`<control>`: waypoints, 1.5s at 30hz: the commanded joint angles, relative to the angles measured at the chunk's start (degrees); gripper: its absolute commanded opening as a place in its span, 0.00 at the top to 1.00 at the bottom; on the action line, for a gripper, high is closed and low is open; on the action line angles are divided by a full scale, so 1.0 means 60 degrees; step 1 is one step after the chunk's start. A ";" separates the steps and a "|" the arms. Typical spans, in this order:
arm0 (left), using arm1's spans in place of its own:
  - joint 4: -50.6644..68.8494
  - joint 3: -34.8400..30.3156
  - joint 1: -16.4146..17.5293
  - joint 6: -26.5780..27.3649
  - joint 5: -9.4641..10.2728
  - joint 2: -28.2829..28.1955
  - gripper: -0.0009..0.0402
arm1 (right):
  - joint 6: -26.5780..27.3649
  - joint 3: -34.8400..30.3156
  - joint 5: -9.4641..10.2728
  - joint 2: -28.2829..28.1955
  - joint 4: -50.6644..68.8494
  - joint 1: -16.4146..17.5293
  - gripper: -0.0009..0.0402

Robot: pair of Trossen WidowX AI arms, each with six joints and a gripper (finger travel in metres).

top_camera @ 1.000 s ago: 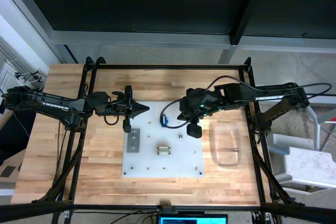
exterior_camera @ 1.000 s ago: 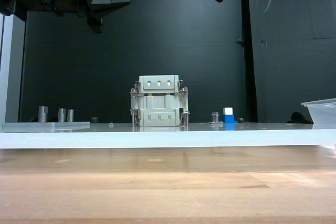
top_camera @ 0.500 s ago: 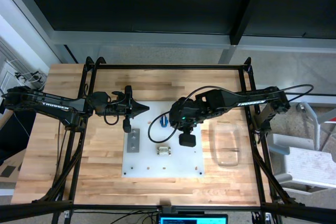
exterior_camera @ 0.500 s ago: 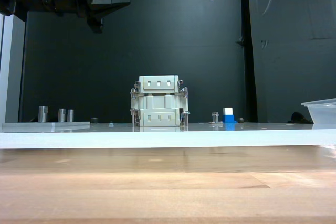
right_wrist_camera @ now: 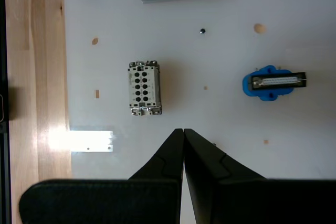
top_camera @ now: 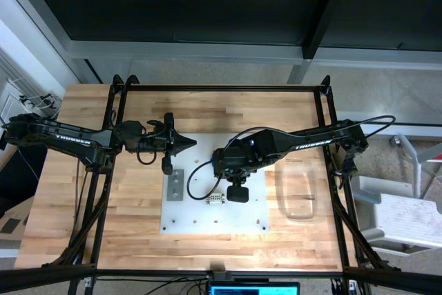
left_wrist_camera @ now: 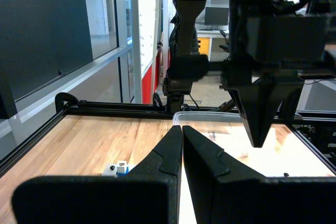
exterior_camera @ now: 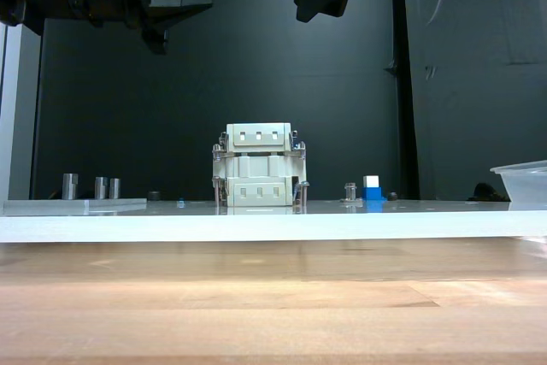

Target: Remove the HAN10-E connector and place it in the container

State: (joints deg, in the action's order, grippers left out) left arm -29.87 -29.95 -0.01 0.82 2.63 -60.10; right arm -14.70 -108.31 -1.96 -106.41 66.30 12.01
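Leftward swings the right end effector [right_wrist_camera: 183, 129], fingers pressed together, high above and just short of the HAN10-E connector [right_wrist_camera: 144, 87] seated mid-desk. It should spread, straddle the block squarely, then descend. Left end effector [left_wrist_camera: 182, 129] hangs closed toward the left edge; the container [top_camera: 298, 195] waits near the desk's right edge.

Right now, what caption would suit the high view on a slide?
Right gripper, shut, hovers above the white board near the HAN10-E connector; left gripper, shut, hangs over its far-left corner.

One beige-grey rectangular connector [right_wrist_camera: 144, 87], one clear plastic tub [top_camera: 280, 188], one blue plastic part [right_wrist_camera: 270, 82], two black grippers: left gripper [top_camera: 192, 144], right gripper [right_wrist_camera: 183, 131].
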 commanded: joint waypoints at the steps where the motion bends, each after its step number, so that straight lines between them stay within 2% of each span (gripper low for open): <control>1: 0.0004 0.0000 0.0004 -0.0004 -0.0004 0.0000 0.98 | -0.0004 0.0018 -0.0131 -0.0197 -0.0204 0.0066 0.98; 6: 0.0000 0.0000 0.0004 -0.0004 0.0000 0.0000 0.98 | -0.0113 -0.0302 -0.0696 -0.0576 -0.0120 0.0131 0.97; 10: 0.0004 0.0000 0.0004 -0.0004 0.0000 0.0000 0.98 | -0.0044 -0.0809 -0.0663 -0.1035 -0.0011 0.0182 0.92; 19: 0.0004 0.0000 0.0004 -0.0004 -0.0004 0.0000 0.98 | 0.0018 -0.1530 -0.0648 -0.1781 0.0208 0.0364 0.71; 35: 0.0004 0.0000 0.0000 -0.0004 0.0000 0.0000 0.98 | -0.0193 -0.1592 -0.0627 -0.2357 -0.0011 0.0688 0.31; 40: 0.0000 0.0000 0.0004 -0.0004 0.0000 0.0000 0.98 | -0.0262 -0.1559 -0.0488 -0.2554 -0.0146 0.0718 0.25; 45: 0.0007 0.0000 0.0000 -0.0004 -0.0004 -0.0004 0.98 | -0.0259 -0.1574 -0.0481 -0.2801 -0.0204 0.0736 0.25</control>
State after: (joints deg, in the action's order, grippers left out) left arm -29.80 -29.93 -0.01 0.80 2.63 -60.07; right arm -16.23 -117.78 -4.86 -122.72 65.19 16.40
